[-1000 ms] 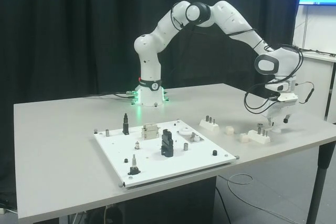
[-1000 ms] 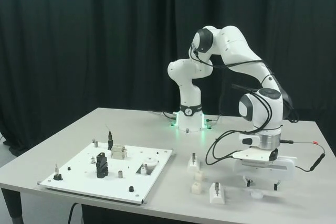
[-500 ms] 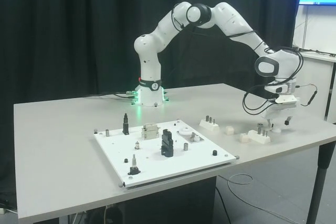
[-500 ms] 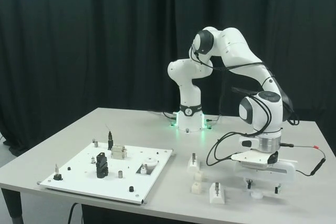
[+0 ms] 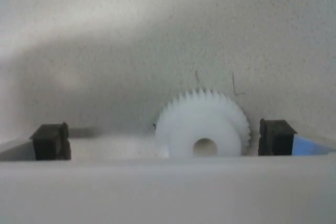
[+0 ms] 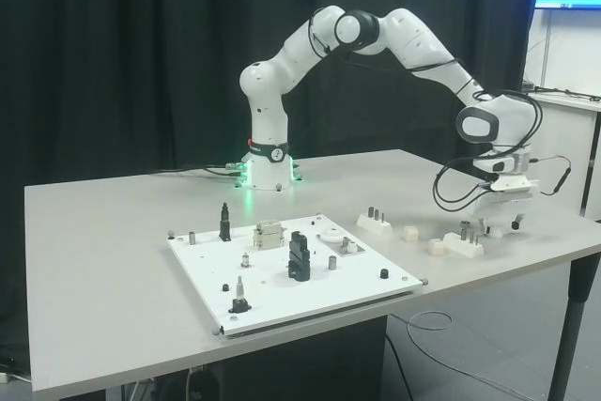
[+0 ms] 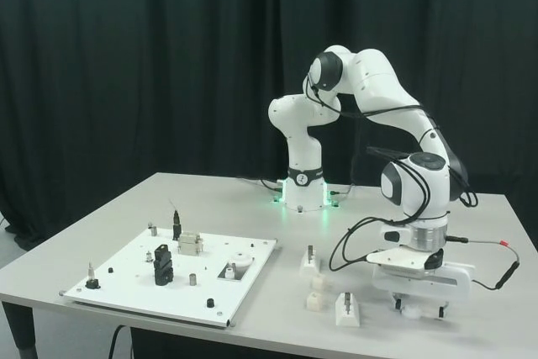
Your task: Pick medium gear.
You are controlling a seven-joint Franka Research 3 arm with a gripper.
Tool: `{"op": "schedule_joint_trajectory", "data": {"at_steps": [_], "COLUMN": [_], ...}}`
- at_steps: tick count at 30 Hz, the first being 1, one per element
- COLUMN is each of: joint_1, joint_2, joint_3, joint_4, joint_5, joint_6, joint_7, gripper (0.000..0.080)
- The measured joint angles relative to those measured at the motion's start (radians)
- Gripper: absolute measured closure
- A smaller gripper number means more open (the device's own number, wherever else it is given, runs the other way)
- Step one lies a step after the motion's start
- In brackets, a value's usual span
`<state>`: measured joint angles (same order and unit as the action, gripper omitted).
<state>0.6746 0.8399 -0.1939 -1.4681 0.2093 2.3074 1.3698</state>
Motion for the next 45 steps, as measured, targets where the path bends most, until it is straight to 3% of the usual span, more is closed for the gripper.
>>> {"op": "schedule_joint_trajectory", "data": {"at_steps": [9,10,18,19,45], "joint_1": [0.0,0.0,0.0,0.0,0.001], "joint_2": [0.007,0.007,0.007,0.007,0.007], "joint_3": [0.0,0.0,-0.006,-0.007,-0.018], "joint_4": [0.005,0.005,0.007,0.008,0.043], "joint_5": [0.002,0.002,0.002,0.002,0.002], "joint_6": [0.001,0.0,-0.01,-0.014,-0.071], "joint_7": [0.024,0.024,0.024,0.024,0.022], "gripper": [0.0003,0.01,0.01,0.0417,0.0414]}}
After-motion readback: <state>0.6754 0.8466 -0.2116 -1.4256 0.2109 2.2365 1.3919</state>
